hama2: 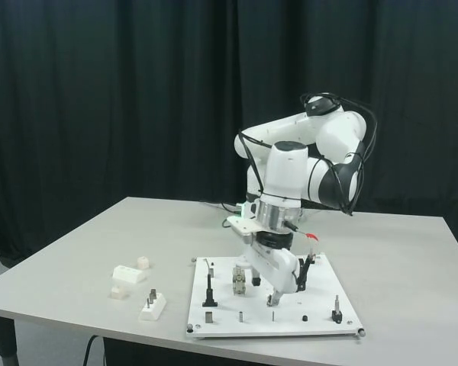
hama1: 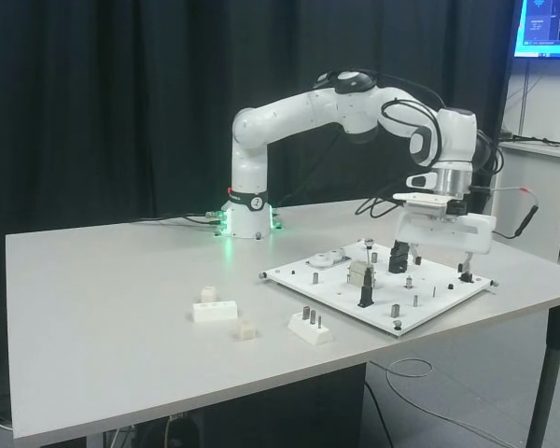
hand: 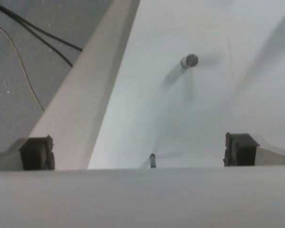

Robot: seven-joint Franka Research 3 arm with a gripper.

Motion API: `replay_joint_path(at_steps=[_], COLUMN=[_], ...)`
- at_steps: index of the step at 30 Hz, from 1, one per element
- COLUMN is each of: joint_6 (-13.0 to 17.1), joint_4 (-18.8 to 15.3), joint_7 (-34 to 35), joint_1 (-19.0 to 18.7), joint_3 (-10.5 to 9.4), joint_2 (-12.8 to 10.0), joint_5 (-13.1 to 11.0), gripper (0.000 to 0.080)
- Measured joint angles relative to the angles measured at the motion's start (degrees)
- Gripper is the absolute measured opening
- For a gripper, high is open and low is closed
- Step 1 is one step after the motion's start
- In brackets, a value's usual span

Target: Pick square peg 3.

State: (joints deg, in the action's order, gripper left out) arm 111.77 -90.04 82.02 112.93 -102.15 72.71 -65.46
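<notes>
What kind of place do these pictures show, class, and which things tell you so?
Probably a robotics lab or test cell: a white robot arm bolted on a grey table, a white board holding pegs and fixtures, black curtains behind.

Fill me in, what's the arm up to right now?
The white Franka arm holds its gripper low over the white square assembly board on the grey table. The black fingers are spread wide and hold nothing; nothing is picked yet. Small grey pegs and black fixtures stand on the board; which one is square peg 3 cannot be told. A white peg holder block and other small white blocks sit off the board, untouched.
</notes>
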Motion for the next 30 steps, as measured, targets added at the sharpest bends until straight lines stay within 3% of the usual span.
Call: replay_joint_path(at_steps=[11, 30], joint_6=[0.0, 0.0], joint_4=[0.3, 0.1], joint_7=[-1.3, -0.1], joint_1=[0.0, 1.0], joint_3=[1.14, 2.45], joint_2=[0.0, -0.3], joint_5=[1.4, 0.6], gripper=[0.0800, 0.0800])
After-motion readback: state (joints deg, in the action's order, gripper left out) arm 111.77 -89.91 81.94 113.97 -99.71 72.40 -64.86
